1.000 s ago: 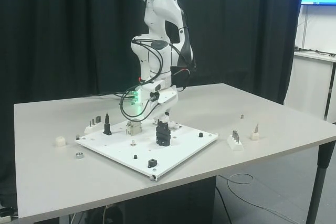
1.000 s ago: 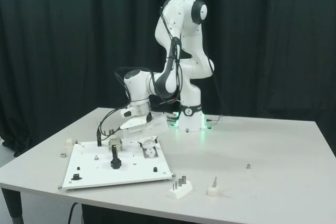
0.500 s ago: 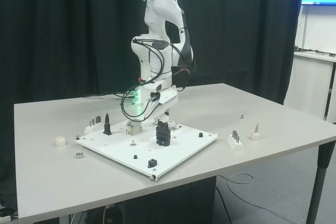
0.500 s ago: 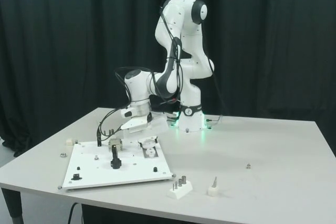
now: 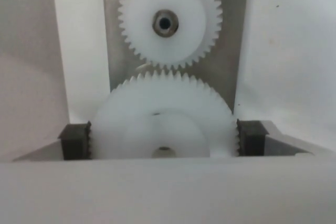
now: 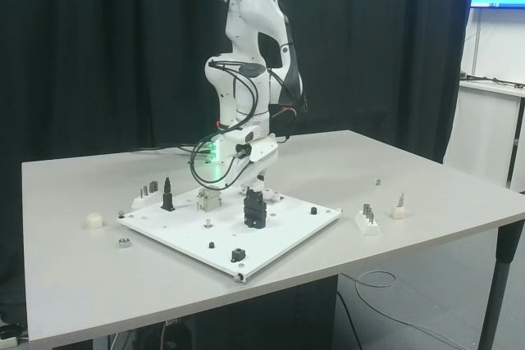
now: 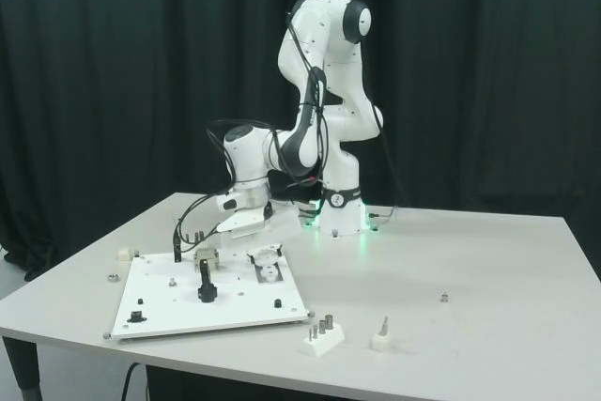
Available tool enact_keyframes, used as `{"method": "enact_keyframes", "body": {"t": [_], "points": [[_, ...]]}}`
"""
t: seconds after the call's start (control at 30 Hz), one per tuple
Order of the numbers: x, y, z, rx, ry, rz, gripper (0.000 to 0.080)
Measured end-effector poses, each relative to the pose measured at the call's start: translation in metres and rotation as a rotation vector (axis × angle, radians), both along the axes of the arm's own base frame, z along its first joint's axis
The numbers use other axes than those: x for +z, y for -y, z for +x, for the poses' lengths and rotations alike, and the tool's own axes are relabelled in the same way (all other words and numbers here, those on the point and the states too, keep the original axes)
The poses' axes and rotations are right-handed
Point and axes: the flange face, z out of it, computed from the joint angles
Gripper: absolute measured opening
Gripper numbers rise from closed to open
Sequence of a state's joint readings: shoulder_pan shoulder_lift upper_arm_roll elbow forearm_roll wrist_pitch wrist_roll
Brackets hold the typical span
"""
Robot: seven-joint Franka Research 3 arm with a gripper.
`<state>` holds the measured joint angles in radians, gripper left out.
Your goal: Insert large gear.
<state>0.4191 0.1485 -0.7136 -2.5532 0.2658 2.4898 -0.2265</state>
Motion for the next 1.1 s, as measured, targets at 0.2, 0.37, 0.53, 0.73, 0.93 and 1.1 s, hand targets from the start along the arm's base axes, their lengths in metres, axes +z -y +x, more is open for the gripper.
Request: {"method": "enact_keyframes", "body": {"t": [0.2,0.37,0.53,0.73,0.93,1.1], "points": [[0.0,-0.0003,0.0001,0.001,0.0,0.0,0.0594],[0.0,-0.0004,0.0001,0.001,0.0,0.0,0.0594],[0.0001,-0.0001,-0.0001,-0.001,-0.002,0.001,0.0594],[0.0002,0.0002,-0.0004,-0.007,-0.004,0.002,0.0594],[0.0001,-0.0007,-0.0013,-0.007,-0.015,0.011,0.0725],[0.003,-0.0009,0.0,-0.008,-0.014,0.017,0.0725]]}}
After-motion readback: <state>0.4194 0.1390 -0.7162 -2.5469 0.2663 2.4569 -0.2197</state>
